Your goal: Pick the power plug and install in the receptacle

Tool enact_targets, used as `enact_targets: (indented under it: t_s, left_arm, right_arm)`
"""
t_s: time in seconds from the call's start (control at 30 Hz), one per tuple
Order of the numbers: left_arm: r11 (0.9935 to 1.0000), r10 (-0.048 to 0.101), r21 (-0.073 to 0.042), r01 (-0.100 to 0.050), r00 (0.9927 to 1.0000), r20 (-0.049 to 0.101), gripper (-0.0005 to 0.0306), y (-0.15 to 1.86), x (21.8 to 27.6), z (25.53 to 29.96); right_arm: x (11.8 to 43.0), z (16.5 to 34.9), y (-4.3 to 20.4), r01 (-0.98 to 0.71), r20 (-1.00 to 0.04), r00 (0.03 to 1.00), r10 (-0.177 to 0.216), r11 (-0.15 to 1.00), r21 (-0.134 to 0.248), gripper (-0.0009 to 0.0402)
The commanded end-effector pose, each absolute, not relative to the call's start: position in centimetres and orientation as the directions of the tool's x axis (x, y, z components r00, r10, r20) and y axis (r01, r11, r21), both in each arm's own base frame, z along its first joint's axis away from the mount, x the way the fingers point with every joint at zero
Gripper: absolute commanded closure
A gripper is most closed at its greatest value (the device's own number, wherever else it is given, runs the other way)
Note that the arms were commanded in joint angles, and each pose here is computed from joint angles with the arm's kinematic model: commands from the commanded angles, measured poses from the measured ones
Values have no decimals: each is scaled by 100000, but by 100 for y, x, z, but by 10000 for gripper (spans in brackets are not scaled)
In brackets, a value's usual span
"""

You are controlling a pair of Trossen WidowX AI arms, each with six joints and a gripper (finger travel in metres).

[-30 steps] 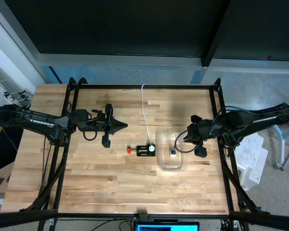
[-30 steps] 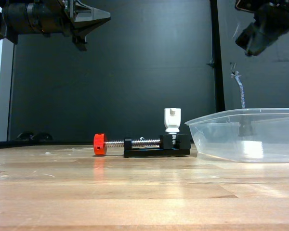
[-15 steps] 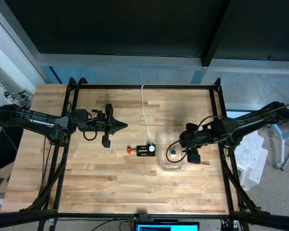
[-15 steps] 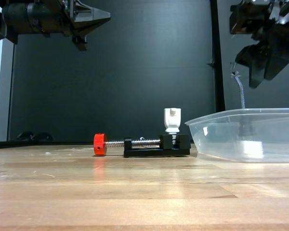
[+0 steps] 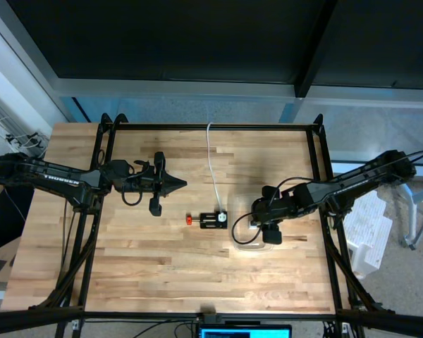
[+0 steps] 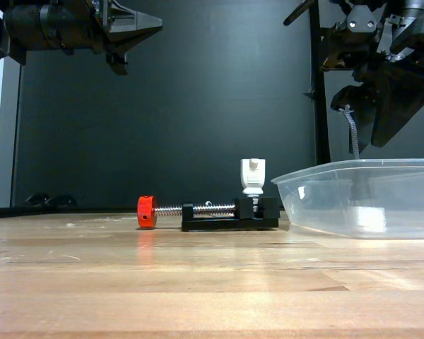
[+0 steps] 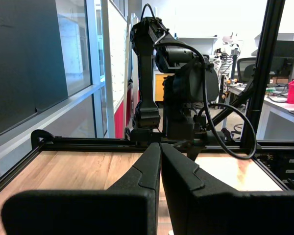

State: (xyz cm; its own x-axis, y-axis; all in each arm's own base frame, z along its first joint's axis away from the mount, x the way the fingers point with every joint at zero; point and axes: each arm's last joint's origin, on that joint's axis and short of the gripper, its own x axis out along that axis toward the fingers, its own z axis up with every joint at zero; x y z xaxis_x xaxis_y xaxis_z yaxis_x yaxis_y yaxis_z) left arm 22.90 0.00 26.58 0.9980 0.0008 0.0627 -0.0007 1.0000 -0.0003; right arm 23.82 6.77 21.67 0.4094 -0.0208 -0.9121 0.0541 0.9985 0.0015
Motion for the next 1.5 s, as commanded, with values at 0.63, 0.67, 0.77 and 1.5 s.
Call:
enact_targets:
  t_s: [0.63,0.67,0.77,1.5]
  left_arm:
    - [100000,38,-23,-37,99803,6271,300,0,2290,2658]
    - [100000,38,-23,-37,99803,6271,300,0,2290,2658]
    - [100000,38,-23,-37,99803,6271,300,0,2290,2658]
    - [100000,38,-23,-37,99803,6271,300,0,2290,2658]
  right_arm:
    - [2521,1899,742,850,-92474,37961,-2747,99962,-2621,167]
    - [2522,1890,742,905,-92387,38173,-2721,99963,-2570,167]
    - [2521,1862,742,882,-91964,39204,-2360,99972,-2190,169]
    - [2507,1816,728,-504,-91291,40540,-4739,99852,-5407,280]
